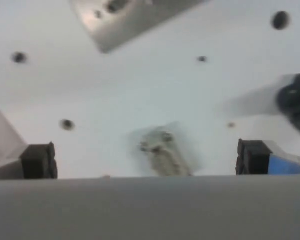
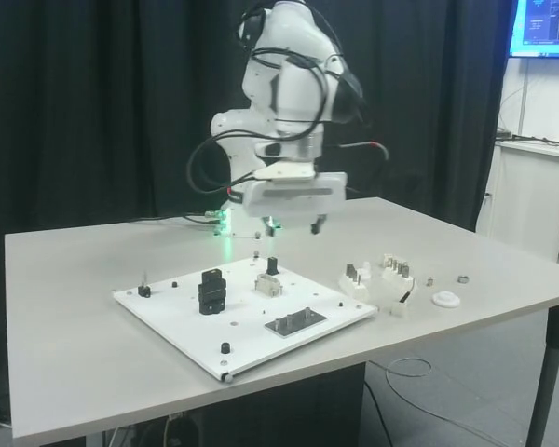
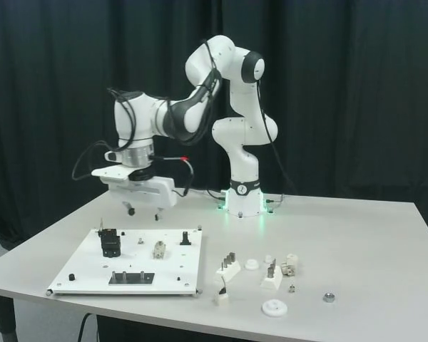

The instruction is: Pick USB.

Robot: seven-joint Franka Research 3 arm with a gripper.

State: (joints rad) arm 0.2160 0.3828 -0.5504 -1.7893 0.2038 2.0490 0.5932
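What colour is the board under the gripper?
White board; clearest in the second room view, under the gripper.

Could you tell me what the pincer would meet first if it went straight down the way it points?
Probably the small connector on the white board; it lies between the open pincer fingertips, though depth is unclear.

White board (image 2: 168, 317) on grey table (image 2: 65, 279) (black curtain (image 3: 50, 85) behind).

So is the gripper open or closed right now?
Open. In the wrist view the gripper shows its two black fingertips wide apart with nothing between them, hanging above the white board, over a small connector.
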